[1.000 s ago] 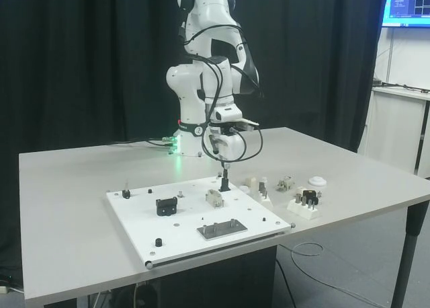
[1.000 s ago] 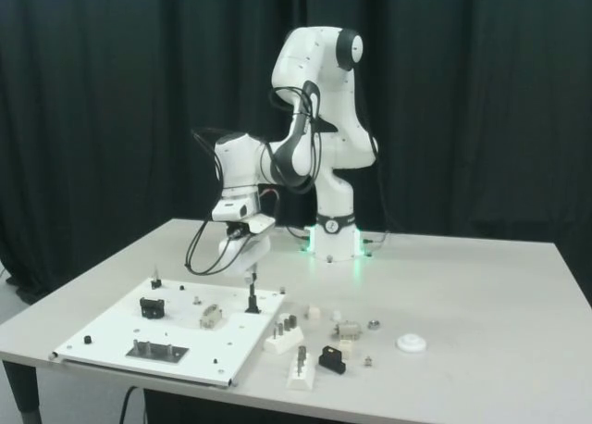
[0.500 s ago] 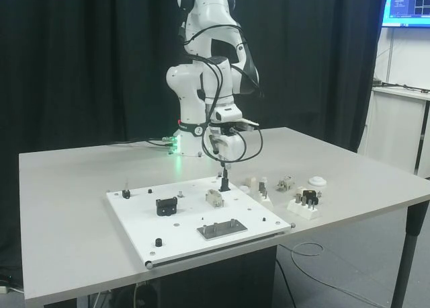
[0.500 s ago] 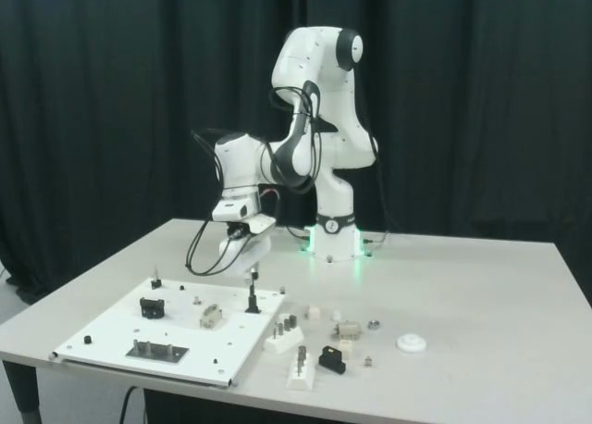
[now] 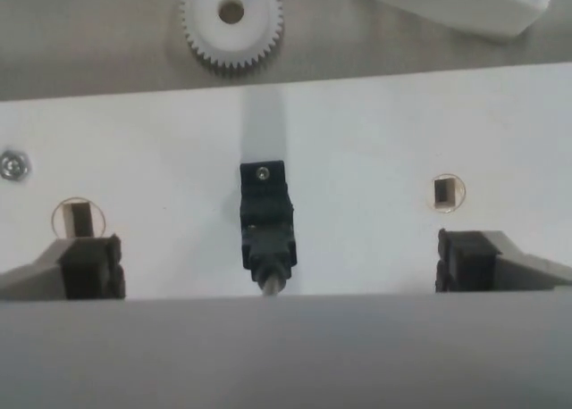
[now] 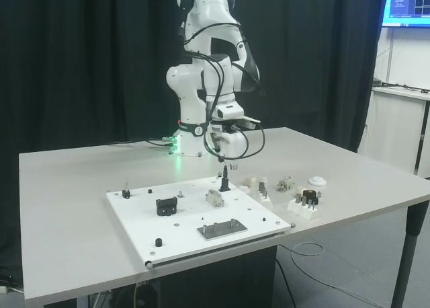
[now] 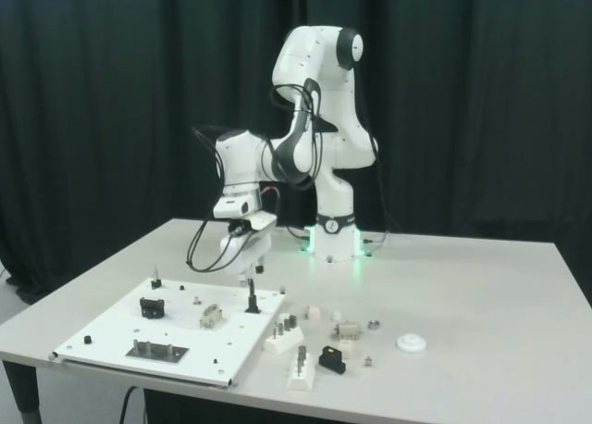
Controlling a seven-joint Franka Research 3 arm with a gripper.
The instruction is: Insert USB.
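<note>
On the left part of the white board [image 6: 195,214] there is a small black block [image 6: 166,205], and near the front edge a grey plate with pins [image 6: 222,228]. More to the right, a small grey connector block [image 6: 214,198] lies on the board. Just beside it the black USB plug [image 6: 224,183] stands upright in the board, near the far right corner. In the wrist view the USB plug [image 5: 266,226] sits on the white surface between two small square holes, with a white toothed gear [image 5: 231,20] on the grey table beyond the board edge.

The gripper [image 6: 226,161] hangs above the plug and does not touch it. Its two fingers are spread wide; in the wrist view the black fingertips [image 5: 89,266] are well apart, one on each side of the plug, and nothing is between them but the plug below.

To the right of the board, on the grey table [image 6: 67,173], there are white holders with pins [image 6: 304,205] and a white round part [image 6: 317,181].
</note>
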